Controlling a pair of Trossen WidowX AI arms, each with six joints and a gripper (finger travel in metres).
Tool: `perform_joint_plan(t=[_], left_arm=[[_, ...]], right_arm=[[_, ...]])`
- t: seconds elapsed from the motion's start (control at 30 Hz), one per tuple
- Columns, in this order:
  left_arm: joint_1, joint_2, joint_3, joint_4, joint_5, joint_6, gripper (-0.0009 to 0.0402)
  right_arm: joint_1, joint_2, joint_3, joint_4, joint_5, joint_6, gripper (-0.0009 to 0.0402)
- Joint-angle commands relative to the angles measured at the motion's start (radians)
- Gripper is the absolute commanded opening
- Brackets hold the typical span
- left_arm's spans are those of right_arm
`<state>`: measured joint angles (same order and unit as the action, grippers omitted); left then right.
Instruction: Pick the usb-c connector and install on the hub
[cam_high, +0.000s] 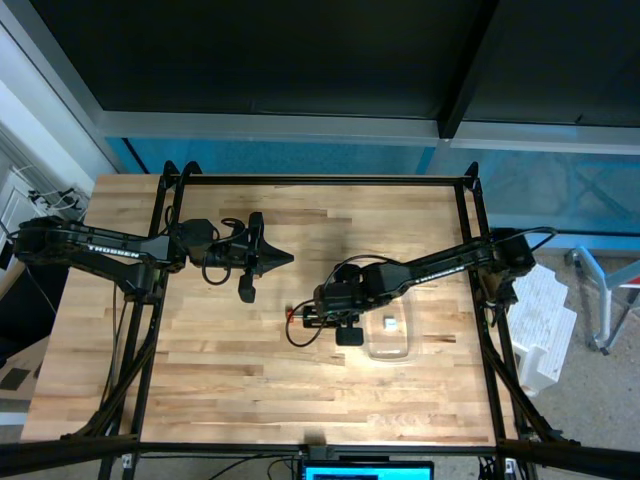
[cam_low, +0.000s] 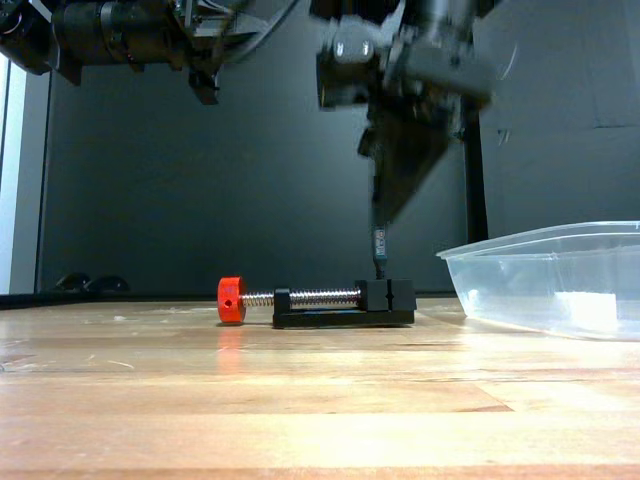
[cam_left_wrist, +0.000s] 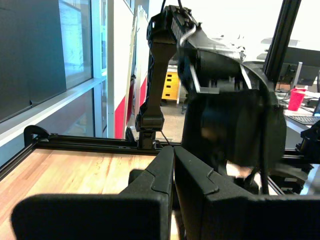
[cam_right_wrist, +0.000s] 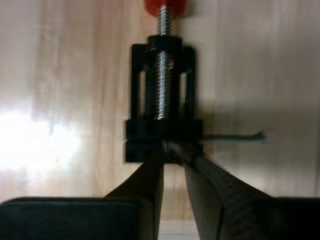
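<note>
- Two grippers are mine; I place both by the small black vise (cam_low: 345, 303) lying on the tabletop (cam_low: 300, 400).
- My right gripper (cam_low: 380, 224) hangs straight above the vise's block end, the end away from its red knob (cam_low: 230, 300), and is pinched on the usb-c connector (cam_low: 379, 248).
- That connector stands upright below my fingertips, with its lower end down at the top of the vise. I cannot tell whether it is seated in anything there.
- My left gripper (cam_high: 282, 258) is raised high, beyond the vise on its knob side and well apart from it. Its fingers (cam_left_wrist: 155, 175) are pressed together on nothing.
- Just beside the vise's block end sits a clear plastic tub (cam_low: 520, 265) holding a small white piece (cam_high: 390, 323).
</note>
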<state>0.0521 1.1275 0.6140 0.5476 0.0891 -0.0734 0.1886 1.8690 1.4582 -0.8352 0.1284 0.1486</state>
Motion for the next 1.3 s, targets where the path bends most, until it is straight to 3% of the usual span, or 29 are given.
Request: perform_joint_plan(t=[0.03, 0.37, 0.63, 0.97, 1.3], left_arm=[[0.000, 0.000, 0.000, 0.000, 0.000, 0.000, 0.0000], [0.000, 0.000, 0.000, 0.001, 0.000, 0.000, 0.0000], [0.000, 0.000, 0.000, 0.002, 0.000, 0.000, 0.0000], [0.000, 0.000, 0.000, 0.000, 0.000, 0.000, 0.0000], [0.000, 0.000, 0.000, 0.000, 0.000, 0.000, 0.0000]], right_arm=[[0.001, -0.019, 0.006, 0.006, 0.001, 0.003, 0.0100], [0.002, -0.086, -0.004, -0.034, 0.001, 0.026, 0.0176], [0.001, -0.183, -0.063, -0.033, 0.004, 0.024, 0.0211], [0.001, -0.293, -0.182, 0.062, 0.003, 0.021, 0.0202], [0.001, -0.310, -0.187, 0.080, 0.003, -0.001, 0.0164]])
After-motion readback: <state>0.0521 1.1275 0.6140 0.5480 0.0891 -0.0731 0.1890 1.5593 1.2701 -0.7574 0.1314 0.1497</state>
